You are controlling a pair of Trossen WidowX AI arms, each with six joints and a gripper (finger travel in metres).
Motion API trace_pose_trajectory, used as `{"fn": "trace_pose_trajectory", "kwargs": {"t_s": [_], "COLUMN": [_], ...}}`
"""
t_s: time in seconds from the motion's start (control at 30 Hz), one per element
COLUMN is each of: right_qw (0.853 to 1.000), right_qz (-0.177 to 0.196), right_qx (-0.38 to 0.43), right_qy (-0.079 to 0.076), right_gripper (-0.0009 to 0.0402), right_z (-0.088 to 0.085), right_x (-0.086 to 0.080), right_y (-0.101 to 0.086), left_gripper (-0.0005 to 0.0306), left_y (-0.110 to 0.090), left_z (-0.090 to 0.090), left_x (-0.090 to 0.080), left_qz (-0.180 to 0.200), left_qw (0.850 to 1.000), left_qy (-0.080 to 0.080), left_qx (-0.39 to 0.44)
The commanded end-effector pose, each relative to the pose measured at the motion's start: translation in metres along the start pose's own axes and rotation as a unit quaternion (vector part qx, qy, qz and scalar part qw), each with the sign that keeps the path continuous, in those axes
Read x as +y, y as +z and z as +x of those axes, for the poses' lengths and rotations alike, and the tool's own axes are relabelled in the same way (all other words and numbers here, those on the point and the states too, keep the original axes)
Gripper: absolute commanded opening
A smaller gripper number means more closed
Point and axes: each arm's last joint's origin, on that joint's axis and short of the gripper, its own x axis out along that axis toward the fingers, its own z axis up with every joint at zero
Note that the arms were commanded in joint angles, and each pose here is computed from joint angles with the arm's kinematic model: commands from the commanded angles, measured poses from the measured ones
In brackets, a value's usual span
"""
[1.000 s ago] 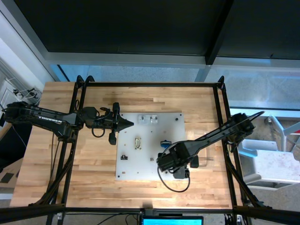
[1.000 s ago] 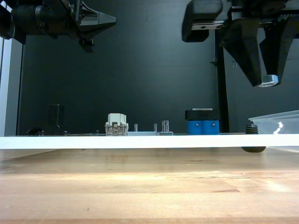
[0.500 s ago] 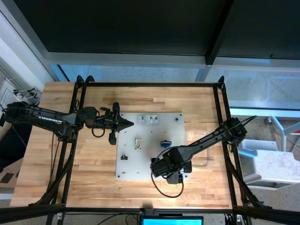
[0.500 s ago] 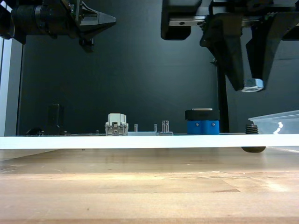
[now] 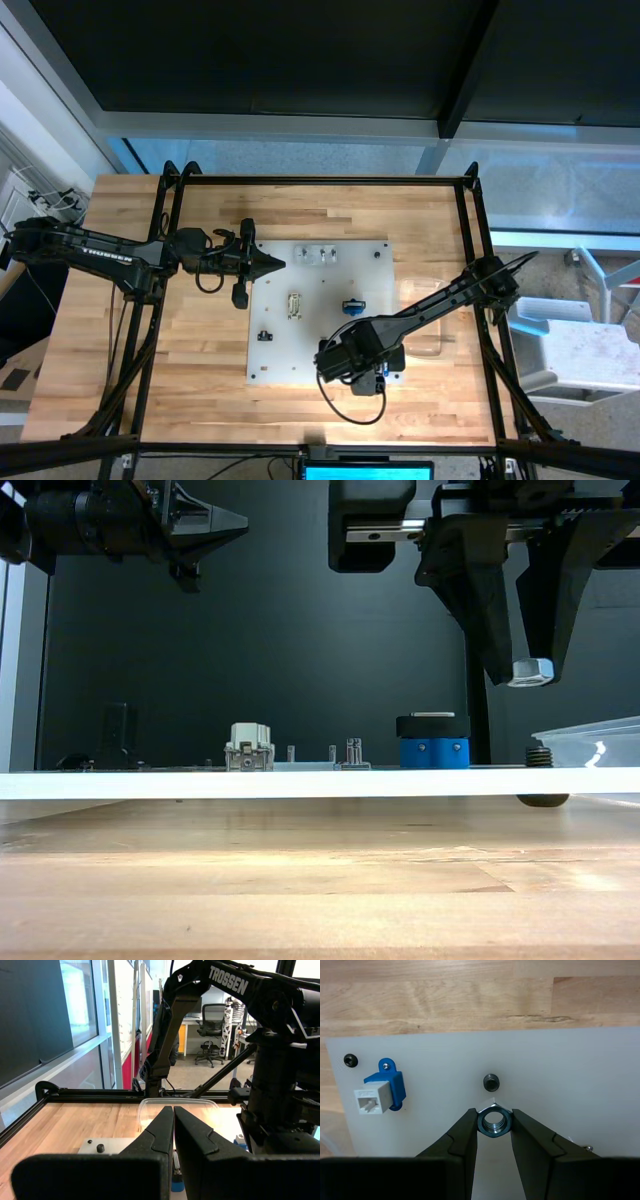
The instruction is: Pick the M12 fastener and fasten on the M12 threads
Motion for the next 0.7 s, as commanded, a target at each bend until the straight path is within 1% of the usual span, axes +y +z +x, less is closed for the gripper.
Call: {"fn": "trace_pose_trajectory", "kwargs": {"t_s": [0.03, 0.17, 0.3, 0.53, 0.6, 0.7], "right_qw": [1.0, 1.0, 1.0, 1.0, 1.0, 1.0], "right_qz": [-0.001, -0.005, -0.005, -0.005, -0.005, -0.005], "right_qx": [0.001, 0.001, 0.004, 0.003, 0.005, 0.003], "right_qy": [0.003, 0.003, 0.009, 0.006, 0.01, 0.006], "right_gripper": [0.0035, 0.0035, 0.0035, 0.0035, 0.0035, 0.0035], "right_z": [0.004, 0.005, 0.009, 0.01, 0.016, 0.017], "right_x": [-0.001, 0.0, 0.001, 0.001, -0.002, -0.002], "right_y": [0.001, 0.004, 0.004, 0.005, 0.005, 0.006], "left_gripper": [0.0, 0.0, 0.0, 0.0, 0.0, 0.0], "left_y": [0.0, 0.0, 0.0, 0.0, 0.0, 0.0], "left_z": [0.0, 0.0, 0.0, 0.0, 0.0, 0.0], "left_x": [0.0, 0.0, 0.0, 0.0, 0.0, 0.0], "left_qz": [0.0, 0.0, 0.0, 0.0, 0.0, 0.0], "left_qw": [1.0, 1.0, 1.0, 1.0, 1.0, 1.0], "left_qy": [0.0, 0.0, 0.0, 0.0, 0.0, 0.0], "left_qx": [0.0, 0.0, 0.0, 0.0, 0.0, 0.0]}}
